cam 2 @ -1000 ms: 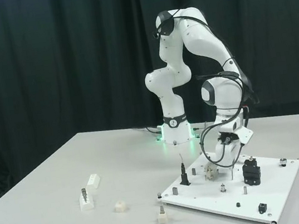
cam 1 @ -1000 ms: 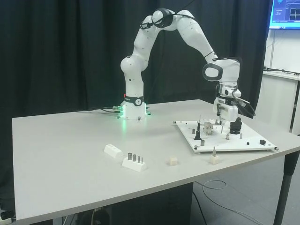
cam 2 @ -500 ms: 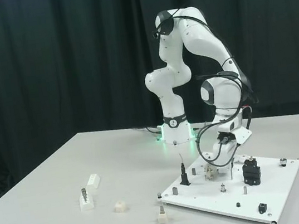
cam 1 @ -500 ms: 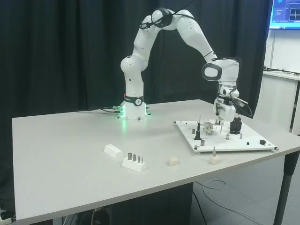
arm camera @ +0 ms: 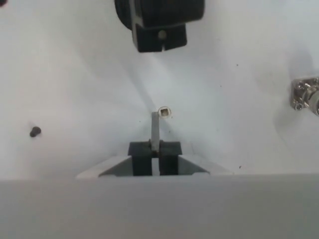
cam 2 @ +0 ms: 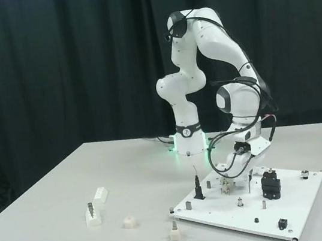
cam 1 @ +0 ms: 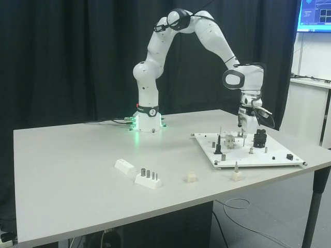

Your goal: Insert square peg 1.

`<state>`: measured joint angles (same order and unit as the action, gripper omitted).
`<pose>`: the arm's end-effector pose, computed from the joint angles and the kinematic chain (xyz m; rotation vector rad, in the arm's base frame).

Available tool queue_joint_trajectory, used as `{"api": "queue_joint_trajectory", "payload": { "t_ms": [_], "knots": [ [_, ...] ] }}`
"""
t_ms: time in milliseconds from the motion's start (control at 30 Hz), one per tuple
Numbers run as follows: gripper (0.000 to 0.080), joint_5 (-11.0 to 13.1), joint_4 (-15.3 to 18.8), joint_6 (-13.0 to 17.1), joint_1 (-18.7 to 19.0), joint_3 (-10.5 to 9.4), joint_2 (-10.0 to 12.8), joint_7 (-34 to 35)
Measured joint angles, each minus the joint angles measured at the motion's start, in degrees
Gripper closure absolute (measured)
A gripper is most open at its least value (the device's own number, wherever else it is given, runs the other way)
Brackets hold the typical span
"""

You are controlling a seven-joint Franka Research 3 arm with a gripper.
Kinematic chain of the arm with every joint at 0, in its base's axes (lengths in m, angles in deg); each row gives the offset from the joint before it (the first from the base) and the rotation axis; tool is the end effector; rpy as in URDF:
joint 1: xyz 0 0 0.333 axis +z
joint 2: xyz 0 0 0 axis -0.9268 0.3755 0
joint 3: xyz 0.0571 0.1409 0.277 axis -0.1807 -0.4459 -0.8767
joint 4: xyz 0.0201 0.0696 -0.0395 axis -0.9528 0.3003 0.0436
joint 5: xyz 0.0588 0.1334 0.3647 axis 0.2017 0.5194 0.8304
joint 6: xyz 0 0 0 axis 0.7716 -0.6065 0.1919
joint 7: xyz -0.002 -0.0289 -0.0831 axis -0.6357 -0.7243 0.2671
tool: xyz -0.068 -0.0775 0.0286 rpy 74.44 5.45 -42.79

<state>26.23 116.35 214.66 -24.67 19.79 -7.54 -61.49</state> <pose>0.5047 0.2771 0.2396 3.0330 0.4526 0.0164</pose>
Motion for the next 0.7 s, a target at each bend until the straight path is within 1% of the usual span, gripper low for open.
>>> {"api": "queue_joint_trajectory", "payload": {
  "t_ms": [467,700],
  "knots": [
    [0.0776,0.0,0.1,0.3,0.0,-0.07,0.0,6.5],
    [0.0776,-0.1,0.1,0.4,0.1,-0.13,0.0,14.3]
  ]
}}
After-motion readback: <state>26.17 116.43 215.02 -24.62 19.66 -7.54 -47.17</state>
